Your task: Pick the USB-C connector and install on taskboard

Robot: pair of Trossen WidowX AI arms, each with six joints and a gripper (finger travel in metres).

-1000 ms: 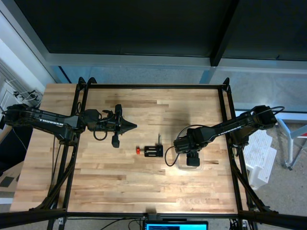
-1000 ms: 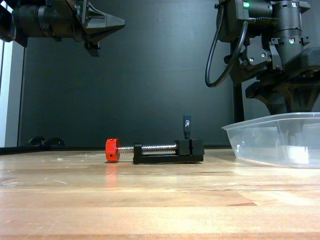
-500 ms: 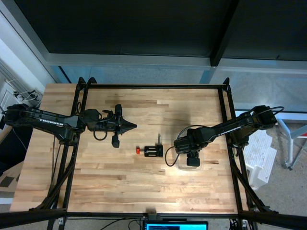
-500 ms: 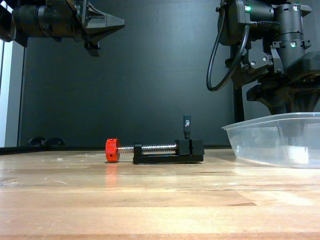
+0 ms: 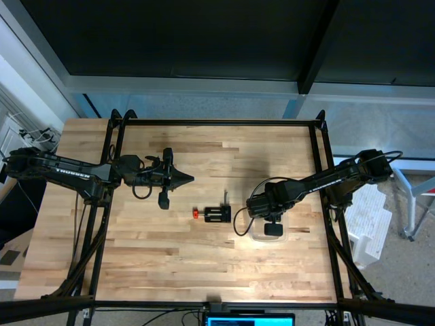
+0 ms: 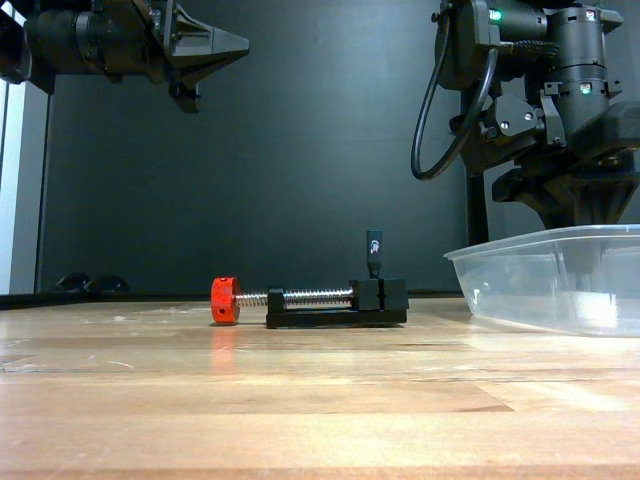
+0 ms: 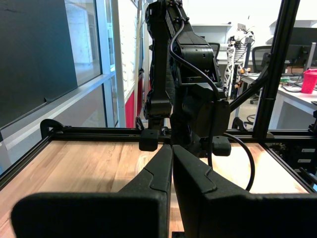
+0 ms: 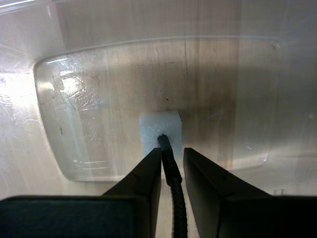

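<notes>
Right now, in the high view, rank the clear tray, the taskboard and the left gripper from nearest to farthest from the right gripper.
1. clear tray: directly beneath the right gripper, which hangs over it.
2. taskboard: on the table just left of the tray, mid-table.
3. left gripper: farthest, held above the table's left half.

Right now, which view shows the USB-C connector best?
Right wrist view: the USB-C connector sits inside the open right tool, over the tray. High and low views hide it; the left wrist view, on the raised left tool, misses it.
</notes>
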